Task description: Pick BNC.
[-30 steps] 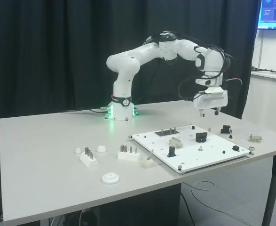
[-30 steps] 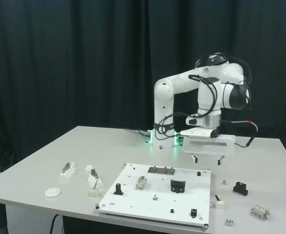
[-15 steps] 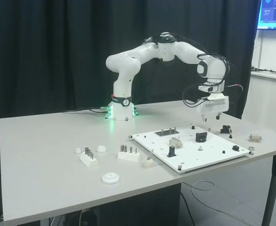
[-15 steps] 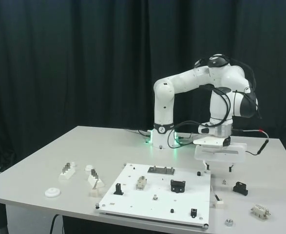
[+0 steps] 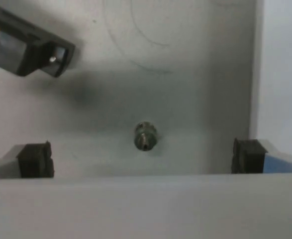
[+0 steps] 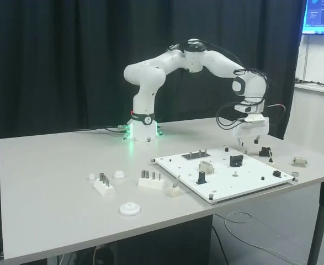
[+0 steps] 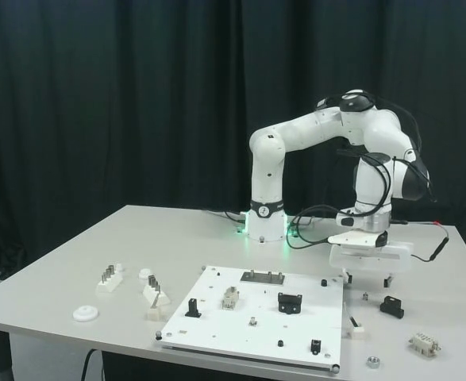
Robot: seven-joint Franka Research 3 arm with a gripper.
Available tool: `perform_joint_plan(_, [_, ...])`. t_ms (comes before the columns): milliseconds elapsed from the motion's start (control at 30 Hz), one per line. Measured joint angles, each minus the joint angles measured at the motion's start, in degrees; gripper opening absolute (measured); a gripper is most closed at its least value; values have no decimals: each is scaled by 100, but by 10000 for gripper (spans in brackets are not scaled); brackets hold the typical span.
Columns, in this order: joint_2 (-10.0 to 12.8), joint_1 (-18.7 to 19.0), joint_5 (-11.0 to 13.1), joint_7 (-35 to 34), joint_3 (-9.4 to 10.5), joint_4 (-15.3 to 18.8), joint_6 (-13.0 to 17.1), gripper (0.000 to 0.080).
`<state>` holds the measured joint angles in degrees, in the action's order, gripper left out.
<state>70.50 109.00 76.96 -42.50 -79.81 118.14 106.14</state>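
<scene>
Upright BNC [image 5: 145, 136], axis vertical.

The Franka arm [image 6: 167, 63] is white, built of rounded, smooth segments with black bands at the joints. Its round base [image 7: 266, 226] carries a black ring and glows green at the foot. Black cables [image 6: 228, 113] loop loosely beside the wrist. The gripper [image 7: 369, 279] has a broad white body with black finger pads [image 5: 35, 159].

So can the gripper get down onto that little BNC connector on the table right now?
Probably yes: the BNC connector stands alone on the bare table between the open jaws of the gripper, with the black block off to one side.
</scene>
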Motion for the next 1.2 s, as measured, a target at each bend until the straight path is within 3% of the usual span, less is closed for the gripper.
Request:
perform_joint_plan(667, [-1,8,199,-182,405,18,381,800])
perform_joint_plan(1200, [-1,-43,277,-267,570,33,621,800])
